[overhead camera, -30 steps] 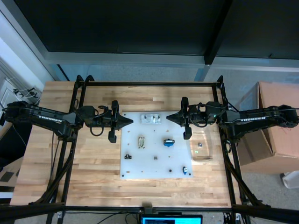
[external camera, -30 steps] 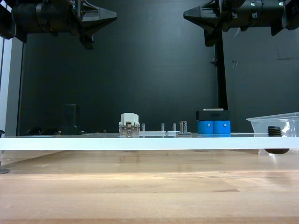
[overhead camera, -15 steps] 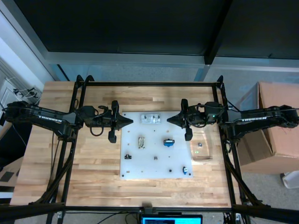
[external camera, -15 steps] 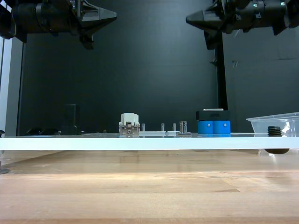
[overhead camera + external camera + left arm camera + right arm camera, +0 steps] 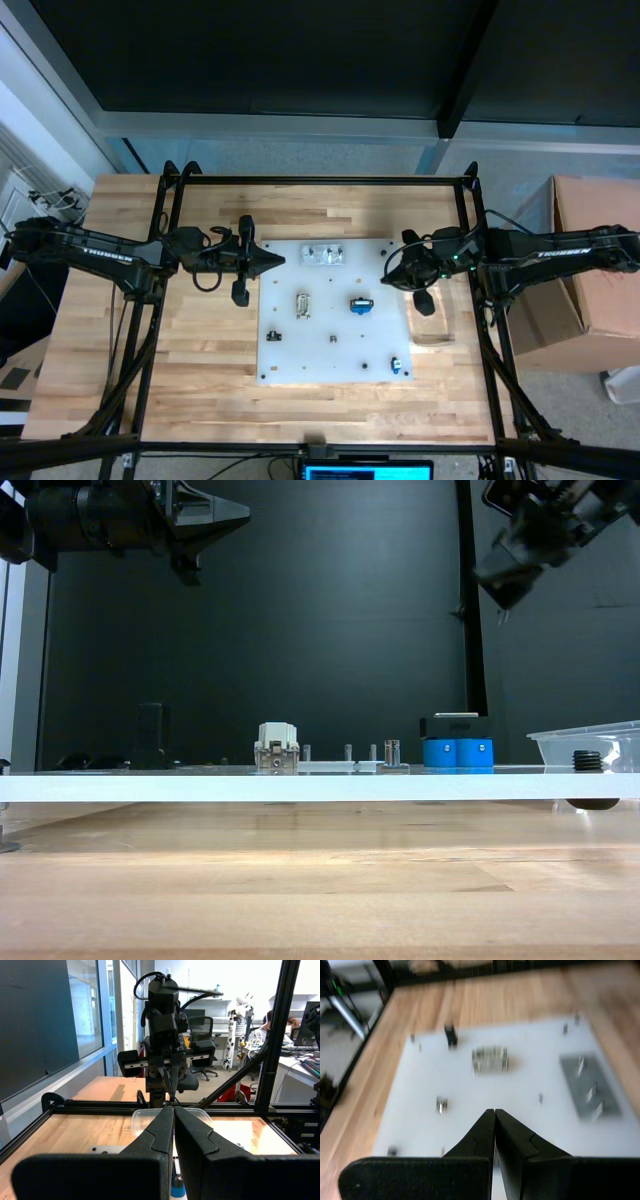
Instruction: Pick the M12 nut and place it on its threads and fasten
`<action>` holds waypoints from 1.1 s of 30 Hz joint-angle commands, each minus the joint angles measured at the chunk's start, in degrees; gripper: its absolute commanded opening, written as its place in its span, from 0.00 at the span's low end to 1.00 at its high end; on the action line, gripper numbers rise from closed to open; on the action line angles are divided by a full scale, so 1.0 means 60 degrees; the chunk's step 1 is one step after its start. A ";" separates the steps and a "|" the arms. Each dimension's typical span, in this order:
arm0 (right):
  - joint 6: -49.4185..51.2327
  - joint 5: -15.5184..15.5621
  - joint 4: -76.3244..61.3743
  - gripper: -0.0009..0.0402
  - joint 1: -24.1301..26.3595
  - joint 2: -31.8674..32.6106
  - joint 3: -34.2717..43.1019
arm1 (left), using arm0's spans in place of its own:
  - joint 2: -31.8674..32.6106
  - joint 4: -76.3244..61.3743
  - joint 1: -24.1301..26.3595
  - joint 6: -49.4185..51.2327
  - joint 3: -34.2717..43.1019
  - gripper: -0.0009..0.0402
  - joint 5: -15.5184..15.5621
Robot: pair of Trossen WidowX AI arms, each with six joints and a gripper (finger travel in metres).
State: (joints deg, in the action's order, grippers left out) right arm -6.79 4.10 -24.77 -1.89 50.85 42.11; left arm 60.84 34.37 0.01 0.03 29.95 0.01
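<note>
The black ribbed stud point(image 5: 588, 761) stands bare near the white board's point(image 5: 300, 362) near right edge, ribs showing. I cannot make out the silver nut: the right arm's wrist covers the part of the clear tray point(image 5: 447, 336) where it lay. My right gripper point(image 5: 392, 277) hangs high over the board's right side, tilted nose-down, shut, nothing between its fingers point(image 5: 480, 1130). My left gripper point(image 5: 280, 260) hovers level and high over the board's far left edge, shut and empty in the left wrist view point(image 5: 173, 1110).
On the board stand a blue connector block point(image 5: 361, 305), a grey-white connector point(image 5: 302, 304), a silver fitting point(image 5: 324, 256) and small posts. A cardboard box point(image 5: 585, 270) sits beyond the table's right edge. The black frame surrounds the table.
The right gripper has swung right, toward the tray, and tipped from level to nose-down. The left arm has not moved. The stud stays bare.
</note>
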 commanded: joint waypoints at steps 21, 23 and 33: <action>-0.2098 -0.0011 -0.7930 0.02 -0.0087 0.0627 0.2922 | 0.0004 0.0004 0.0000 0.0000 0.0000 0.02 0.0000; -0.2164 -0.0007 -0.8171 0.02 -0.0091 0.0812 0.3096 | 0.0004 0.0004 0.0000 -0.0004 0.0000 0.02 0.0000; -0.2656 -0.0004 -0.9158 0.02 -0.0131 0.1545 0.3632 | 0.0004 0.0004 0.0000 0.0000 0.0000 0.02 0.0000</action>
State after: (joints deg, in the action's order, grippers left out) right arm -22.15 4.08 -79.37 -2.66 59.86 63.88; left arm 60.86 34.37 0.01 0.03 29.93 0.03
